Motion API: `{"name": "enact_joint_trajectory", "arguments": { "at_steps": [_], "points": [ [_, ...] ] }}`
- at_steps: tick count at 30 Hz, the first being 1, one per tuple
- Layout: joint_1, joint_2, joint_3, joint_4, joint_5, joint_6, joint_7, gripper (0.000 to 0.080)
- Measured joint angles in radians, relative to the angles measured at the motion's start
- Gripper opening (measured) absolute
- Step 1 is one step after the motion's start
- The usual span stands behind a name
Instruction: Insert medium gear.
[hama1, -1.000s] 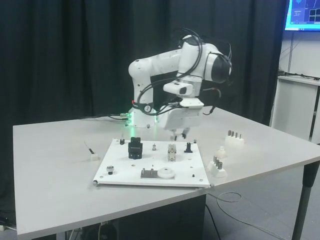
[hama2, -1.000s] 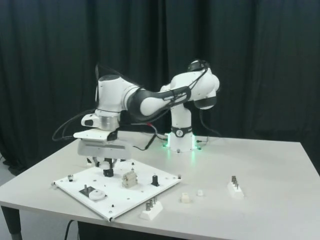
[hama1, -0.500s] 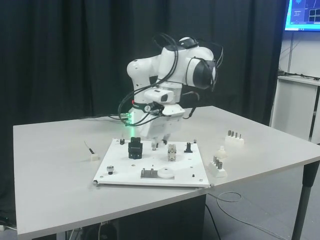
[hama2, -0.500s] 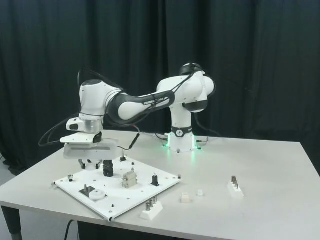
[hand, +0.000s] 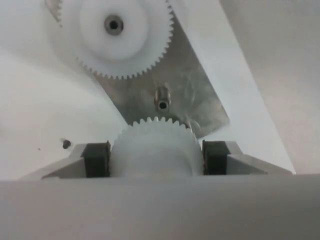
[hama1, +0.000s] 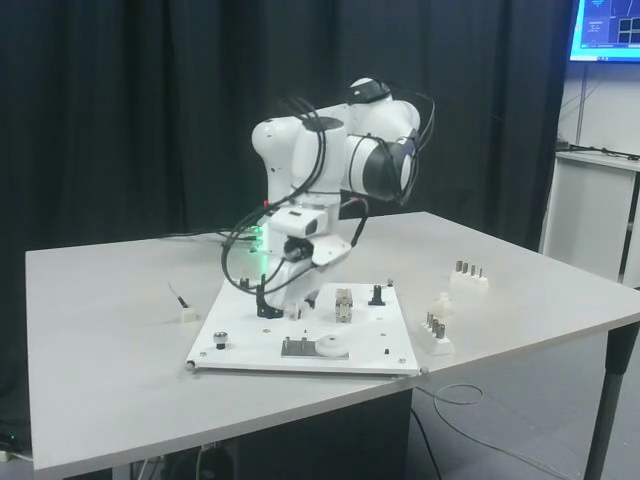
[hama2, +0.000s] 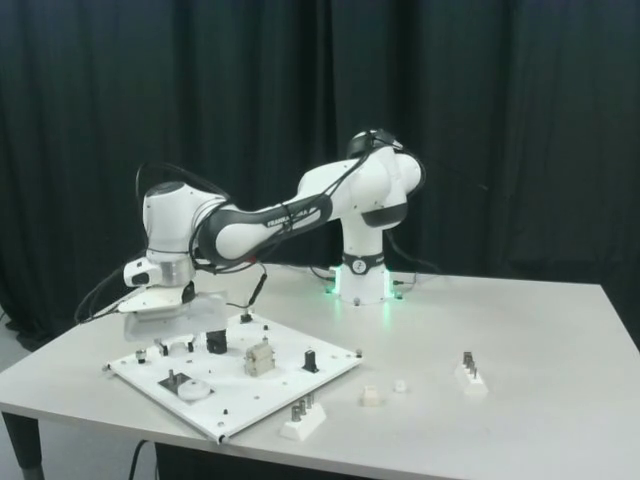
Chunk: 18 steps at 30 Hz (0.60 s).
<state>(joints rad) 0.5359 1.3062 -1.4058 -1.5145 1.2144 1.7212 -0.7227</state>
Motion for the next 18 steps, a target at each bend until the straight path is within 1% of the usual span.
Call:
{"name": "enact_joint_trajectory", "arguments": {
  "at_steps": [8,18],
  "points": [
    [-0.01,0.001,0.026,0.0,0.001,0.016,-0.025,0.0396],
    [-0.012,0.006,0.033,0.0,0.004,0.026,-0.027,0.0396]
  ]
}}
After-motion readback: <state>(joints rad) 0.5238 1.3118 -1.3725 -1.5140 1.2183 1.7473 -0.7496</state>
